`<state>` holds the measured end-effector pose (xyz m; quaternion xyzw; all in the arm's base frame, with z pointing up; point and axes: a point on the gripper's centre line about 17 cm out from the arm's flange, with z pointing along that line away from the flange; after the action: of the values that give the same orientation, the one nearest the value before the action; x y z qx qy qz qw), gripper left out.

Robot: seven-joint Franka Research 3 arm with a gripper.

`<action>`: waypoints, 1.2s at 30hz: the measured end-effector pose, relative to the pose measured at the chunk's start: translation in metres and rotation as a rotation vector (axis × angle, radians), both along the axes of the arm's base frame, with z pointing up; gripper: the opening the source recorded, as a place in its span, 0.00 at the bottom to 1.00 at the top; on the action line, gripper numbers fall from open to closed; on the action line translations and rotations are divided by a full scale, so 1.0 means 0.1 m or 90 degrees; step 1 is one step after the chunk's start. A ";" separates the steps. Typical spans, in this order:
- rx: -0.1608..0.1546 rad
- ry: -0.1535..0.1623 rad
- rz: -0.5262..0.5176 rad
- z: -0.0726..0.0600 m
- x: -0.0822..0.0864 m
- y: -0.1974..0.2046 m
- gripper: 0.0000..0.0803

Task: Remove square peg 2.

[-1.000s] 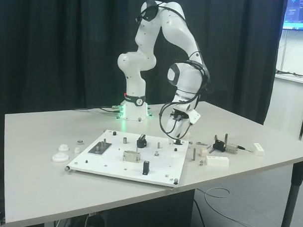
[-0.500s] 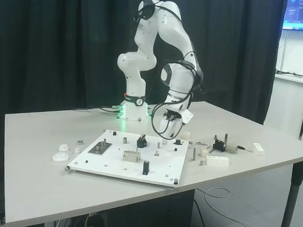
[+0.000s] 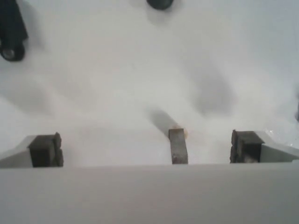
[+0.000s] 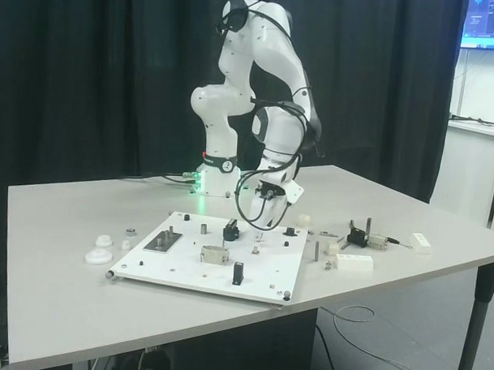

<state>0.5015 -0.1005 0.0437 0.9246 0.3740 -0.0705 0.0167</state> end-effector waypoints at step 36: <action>-0.006 -0.042 0.038 -0.14 -0.03 -0.10 1.00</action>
<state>0.4988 -0.1110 0.0299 0.9147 0.4004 -0.0414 0.0354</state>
